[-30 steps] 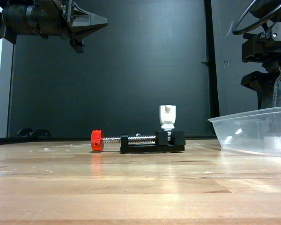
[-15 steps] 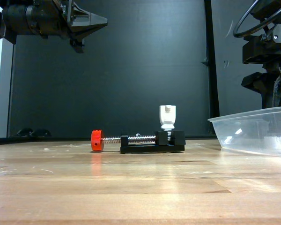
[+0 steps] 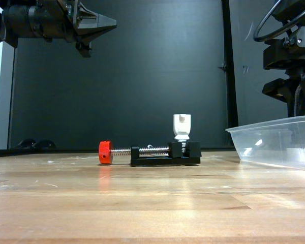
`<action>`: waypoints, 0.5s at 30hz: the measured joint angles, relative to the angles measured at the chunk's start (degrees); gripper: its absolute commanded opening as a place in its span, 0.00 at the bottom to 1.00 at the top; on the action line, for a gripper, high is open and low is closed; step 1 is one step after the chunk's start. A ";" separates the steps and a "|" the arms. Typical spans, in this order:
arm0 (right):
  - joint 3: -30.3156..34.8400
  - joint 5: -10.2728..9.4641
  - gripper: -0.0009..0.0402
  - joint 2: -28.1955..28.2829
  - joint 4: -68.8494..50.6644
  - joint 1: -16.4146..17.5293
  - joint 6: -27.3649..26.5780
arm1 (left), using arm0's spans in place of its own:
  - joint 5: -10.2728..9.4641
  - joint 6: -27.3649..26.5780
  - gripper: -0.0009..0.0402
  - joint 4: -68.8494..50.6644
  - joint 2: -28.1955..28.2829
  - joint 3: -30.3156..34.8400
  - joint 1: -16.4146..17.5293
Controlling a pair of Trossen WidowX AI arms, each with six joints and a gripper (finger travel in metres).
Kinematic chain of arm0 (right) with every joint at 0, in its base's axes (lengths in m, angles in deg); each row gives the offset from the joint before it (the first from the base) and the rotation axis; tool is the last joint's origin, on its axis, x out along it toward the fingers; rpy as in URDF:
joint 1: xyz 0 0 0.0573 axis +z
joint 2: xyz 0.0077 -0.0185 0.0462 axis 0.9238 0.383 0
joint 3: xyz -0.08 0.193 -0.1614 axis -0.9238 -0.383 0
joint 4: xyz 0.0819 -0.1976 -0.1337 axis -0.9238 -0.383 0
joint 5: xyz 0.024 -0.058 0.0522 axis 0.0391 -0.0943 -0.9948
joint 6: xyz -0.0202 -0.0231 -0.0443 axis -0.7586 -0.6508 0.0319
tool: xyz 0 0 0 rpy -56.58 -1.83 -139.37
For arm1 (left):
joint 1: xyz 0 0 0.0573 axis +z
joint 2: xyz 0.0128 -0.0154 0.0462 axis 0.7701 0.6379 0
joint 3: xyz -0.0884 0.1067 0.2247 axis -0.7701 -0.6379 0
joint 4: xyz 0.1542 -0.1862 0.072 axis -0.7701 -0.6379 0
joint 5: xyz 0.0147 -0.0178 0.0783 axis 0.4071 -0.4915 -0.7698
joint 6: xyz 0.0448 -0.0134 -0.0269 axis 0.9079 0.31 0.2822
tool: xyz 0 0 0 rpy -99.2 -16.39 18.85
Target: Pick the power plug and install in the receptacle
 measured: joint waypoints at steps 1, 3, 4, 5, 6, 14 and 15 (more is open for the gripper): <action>0.00 0.00 0.06 0.00 -0.09 0.00 0.00 | 0.02 0.00 0.02 0.00 -0.02 0.00 0.00; 0.00 0.00 0.03 0.00 -0.11 0.00 0.00 | 0.02 -0.02 0.02 0.00 -0.02 0.00 0.00; 0.02 0.00 0.01 0.00 -0.11 0.00 0.00 | 0.00 -0.02 0.02 0.00 -0.02 0.02 0.00; 0.00 0.00 0.02 -0.02 -0.11 0.00 0.00 | 0.00 0.00 0.02 0.00 -0.02 0.00 0.00; 0.00 -0.02 0.03 -0.02 -0.11 0.00 0.00 | 0.00 -0.02 0.02 0.00 -0.02 0.00 0.00; 0.02 -0.02 0.02 -0.15 -0.13 0.00 -0.22 | 0.00 -0.02 0.02 0.00 0.00 0.02 0.00; 0.02 -0.02 0.02 -0.24 -0.13 0.00 -0.31 | 0.00 -0.02 0.02 0.00 0.00 0.00 0.00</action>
